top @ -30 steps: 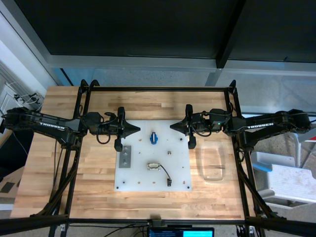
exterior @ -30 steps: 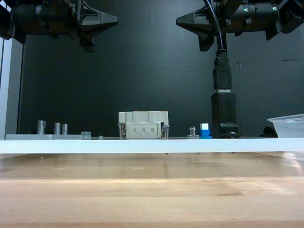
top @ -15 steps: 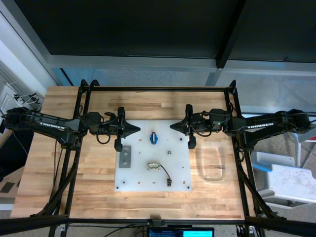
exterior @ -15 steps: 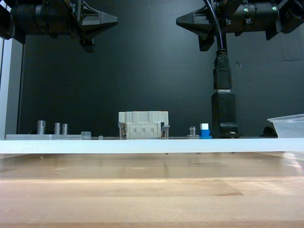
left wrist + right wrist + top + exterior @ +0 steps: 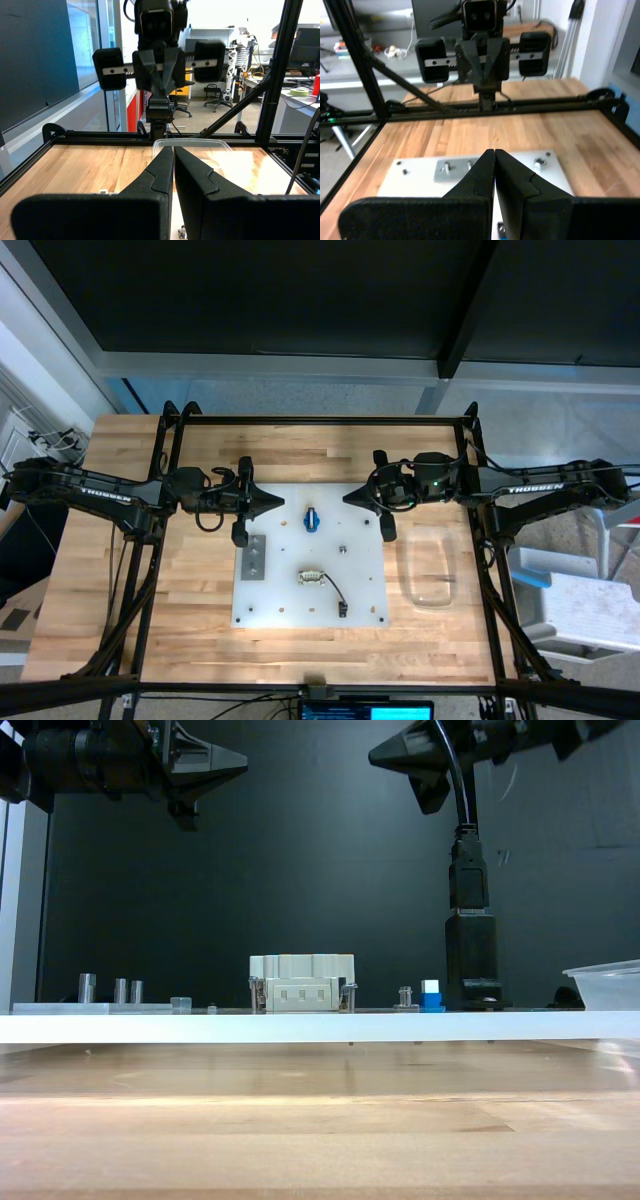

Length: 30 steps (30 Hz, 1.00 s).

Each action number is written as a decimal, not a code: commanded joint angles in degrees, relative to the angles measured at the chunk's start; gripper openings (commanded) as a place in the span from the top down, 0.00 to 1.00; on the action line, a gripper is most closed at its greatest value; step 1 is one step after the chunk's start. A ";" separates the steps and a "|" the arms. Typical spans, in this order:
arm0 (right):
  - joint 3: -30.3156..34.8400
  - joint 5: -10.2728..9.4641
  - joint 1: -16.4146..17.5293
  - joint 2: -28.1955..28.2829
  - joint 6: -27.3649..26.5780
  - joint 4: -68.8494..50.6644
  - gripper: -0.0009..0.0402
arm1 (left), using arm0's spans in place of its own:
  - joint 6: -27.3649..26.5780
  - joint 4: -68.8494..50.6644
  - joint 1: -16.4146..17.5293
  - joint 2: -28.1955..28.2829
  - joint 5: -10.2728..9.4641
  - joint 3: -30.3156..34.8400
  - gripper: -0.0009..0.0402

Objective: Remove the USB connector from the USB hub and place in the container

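Nothing done yet — USB connector [image 5: 469,880] sits plugged into USB hub [image 5: 470,955]; left hand [image 5: 278,501] and right hand [image 5: 348,497], both pinched together, hover over the board's [image 5: 275,602] far end.

Butcher-block table [image 5: 190,610] before black wall [image 5: 320,870].

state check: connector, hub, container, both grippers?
connector: plugged upright into the hub, not gripped
hub: on the board, socket occupied
container: empty, right of the board
left gripper: shut, empty, above the board's far left
right gripper: shut, empty, above the board's far right
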 commanded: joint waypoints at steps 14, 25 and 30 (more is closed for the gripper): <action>6.75 6.67 7.91 0.02 5.14 -16.00 0.98 | 0.02 0.00 0.02 0.02 0.02 0.00 0.98; 6.75 16.22 18.23 0.83 11.13 -23.61 0.98 | 0.02 0.02 0.00 0.02 0.02 0.00 0.98; 6.78 17.22 22.27 2.82 13.90 -25.03 0.98 | 0.02 0.02 0.02 0.02 0.00 0.00 0.98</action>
